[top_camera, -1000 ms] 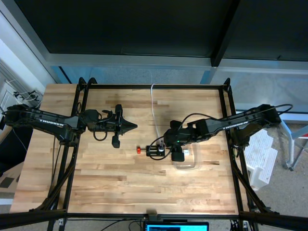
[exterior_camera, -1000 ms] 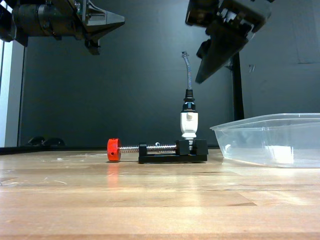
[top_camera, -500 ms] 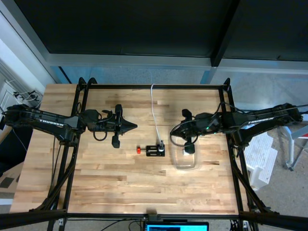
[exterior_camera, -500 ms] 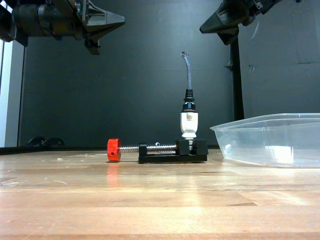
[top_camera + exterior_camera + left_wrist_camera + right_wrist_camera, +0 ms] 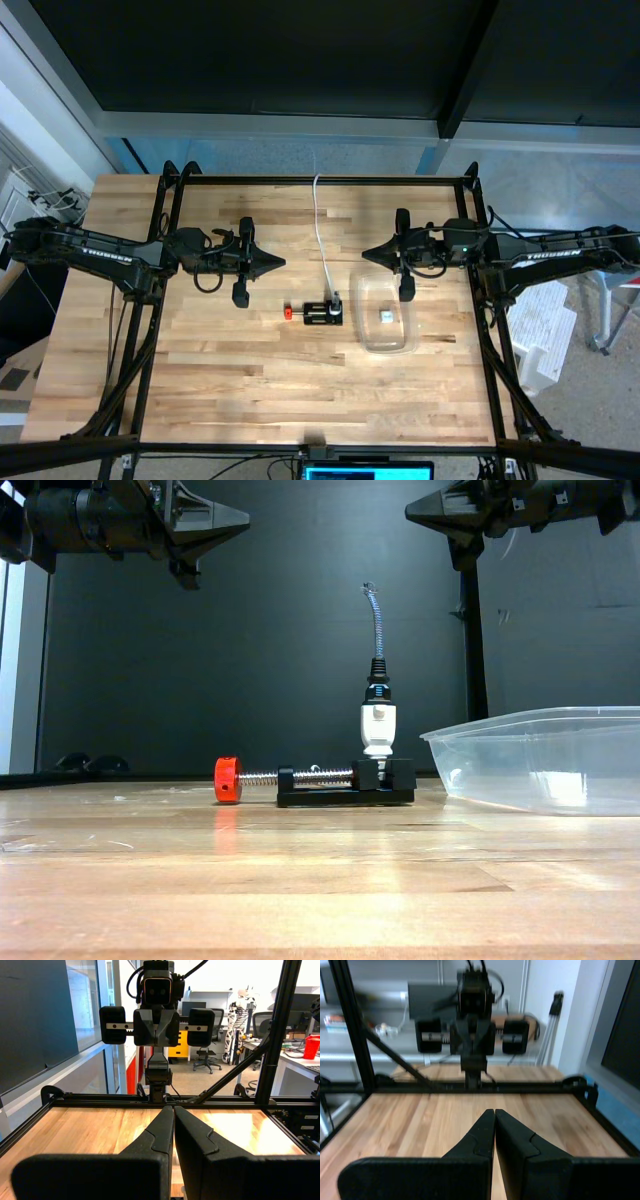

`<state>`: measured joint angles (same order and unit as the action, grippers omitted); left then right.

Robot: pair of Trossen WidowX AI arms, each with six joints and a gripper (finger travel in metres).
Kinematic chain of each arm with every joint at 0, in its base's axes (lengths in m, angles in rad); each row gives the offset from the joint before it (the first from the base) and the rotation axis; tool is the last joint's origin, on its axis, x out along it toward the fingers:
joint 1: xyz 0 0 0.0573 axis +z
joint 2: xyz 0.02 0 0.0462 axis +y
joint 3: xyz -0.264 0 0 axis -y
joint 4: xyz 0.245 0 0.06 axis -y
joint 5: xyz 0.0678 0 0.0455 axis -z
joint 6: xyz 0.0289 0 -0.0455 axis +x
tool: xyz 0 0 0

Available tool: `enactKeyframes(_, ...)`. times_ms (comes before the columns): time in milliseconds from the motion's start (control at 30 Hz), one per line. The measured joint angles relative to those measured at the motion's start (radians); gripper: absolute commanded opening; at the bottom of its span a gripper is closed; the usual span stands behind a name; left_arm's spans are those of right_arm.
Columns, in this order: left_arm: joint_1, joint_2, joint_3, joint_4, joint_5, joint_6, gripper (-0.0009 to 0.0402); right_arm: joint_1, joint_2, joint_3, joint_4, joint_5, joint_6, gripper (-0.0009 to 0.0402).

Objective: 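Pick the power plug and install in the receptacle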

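The white receptacle [image 5: 378,726] stands upright in a small black vise [image 5: 345,780], with its thin cable [image 5: 376,620] rising from a black collar on top. From above, the receptacle [image 5: 336,300] shows at the vise's right end. I cannot pick out the power plug from the black parts around the receptacle. My left gripper [image 5: 282,263] hovers shut, high and to the left of the vise, also seen as left gripper [image 5: 174,1108]. My right gripper [image 5: 364,254] hovers shut, high above the table beyond the tray, and shows empty as right gripper [image 5: 494,1111].
A clear plastic tray [image 5: 366,340] lies right of the vise with a small white-grey cube [image 5: 386,316] in it. The vise's orange-red knob [image 5: 288,312] points left. The white cable [image 5: 320,225] runs to the table's far edge. A black frame [image 5: 320,181] borders the table.
My right arm has drawn back from above the vise and tray, rising and swinging right until level. The left arm, vise and receptacle have not moved.
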<state>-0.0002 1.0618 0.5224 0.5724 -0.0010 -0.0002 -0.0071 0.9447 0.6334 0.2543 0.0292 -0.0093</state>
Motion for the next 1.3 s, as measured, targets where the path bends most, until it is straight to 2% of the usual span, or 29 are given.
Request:
enactKeyframes(200, 0.000, 0.000, 0.000, 0.000, 0.000, 0.000, 0.0000, -0.031, -0.034, -0.070, 0.117, -0.005, 0.024, 0.0000)
enactKeyframes(500, 0.000, 0.000, 0.000, 0.000, 0.000, 0.000, 0.0000, -0.031, -0.069, -0.135, 0.172, -0.018, 0.027, 0.0000)
enactKeyframes(633, 0.000, 0.000, 0.000, 0.001, 0.000, 0.000, 0.0000, -0.031, -0.069, -0.148, 0.173, -0.029, 0.031, 0.0000)
enactKeyframes(1300, 0.000, 0.000, 0.000, 0.001, 0.000, 0.000, 0.0000, -0.031, -0.069, -0.149, 0.167, -0.030, 0.029, 0.0000)
